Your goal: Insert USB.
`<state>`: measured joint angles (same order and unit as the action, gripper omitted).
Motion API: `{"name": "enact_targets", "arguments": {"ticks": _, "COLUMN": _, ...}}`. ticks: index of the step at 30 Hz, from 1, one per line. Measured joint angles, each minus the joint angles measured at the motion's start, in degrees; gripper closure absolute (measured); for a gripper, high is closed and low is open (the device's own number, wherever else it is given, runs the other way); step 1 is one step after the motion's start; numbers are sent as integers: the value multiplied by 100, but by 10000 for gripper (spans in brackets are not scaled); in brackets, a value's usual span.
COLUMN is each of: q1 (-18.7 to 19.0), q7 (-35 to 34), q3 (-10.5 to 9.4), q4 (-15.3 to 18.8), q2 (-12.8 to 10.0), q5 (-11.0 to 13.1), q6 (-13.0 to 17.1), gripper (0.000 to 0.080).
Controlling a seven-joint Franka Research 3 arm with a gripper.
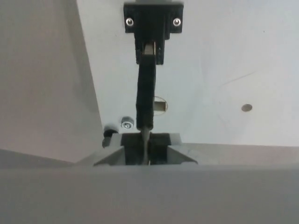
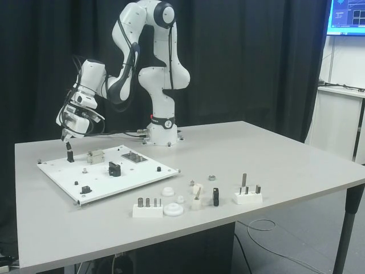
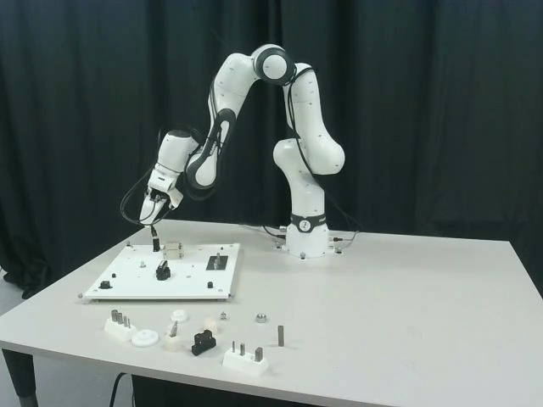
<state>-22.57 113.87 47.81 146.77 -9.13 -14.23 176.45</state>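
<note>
The white seven-joint arm point(image 2: 149, 51) bends over from its base at the far side of the grey table point(image 2: 274, 154) and reaches down to the far corner of a flat white board point(image 2: 108, 171) lying on the tabletop. The gripper point(image 1: 145, 133) is clamped on a slim black USB plug point(image 1: 145, 98), which hangs upright between the fingers with its metal tip pointing down. In the wrist view the plug's lower end stands just over a black socket block point(image 1: 150, 28) screwed to the board; whether the tip touches the block I cannot tell. In the first room view the plug point(image 2: 68, 147) hangs right above that small black block point(image 2: 70, 156).

The board also carries a metal bracket point(image 2: 95, 156), a dark flat plate with pegs point(image 2: 133, 156) and two more black fittings point(image 2: 114, 168). Near the table's front edge lie white peg holders point(image 2: 147, 209), white round discs point(image 2: 173, 210), a metal nut point(image 2: 211, 177) and a black clip point(image 2: 215, 196). Black curtains point(image 3: 424, 102) hang behind the table, and a white cabinet point(image 2: 336, 120) with a lit screen point(image 2: 346, 17) above it stands in the room's corner.
</note>
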Motion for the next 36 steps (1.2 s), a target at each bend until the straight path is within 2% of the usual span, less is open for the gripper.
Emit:
{"name": "enact_targets", "arguments": {"ticks": 12, "q1": -5, "q7": 30, "q3": 0, "q4": 15, "q2": 108, "q5": 0, "q6": -265, "gripper": 777}}
{"name": "enact_targets", "arguments": {"ticks": 36, "q1": -5, "q7": 37, "q3": 0, "q4": 15, "q2": 117, "q5": 7, "q6": -329, "gripper": 777}}
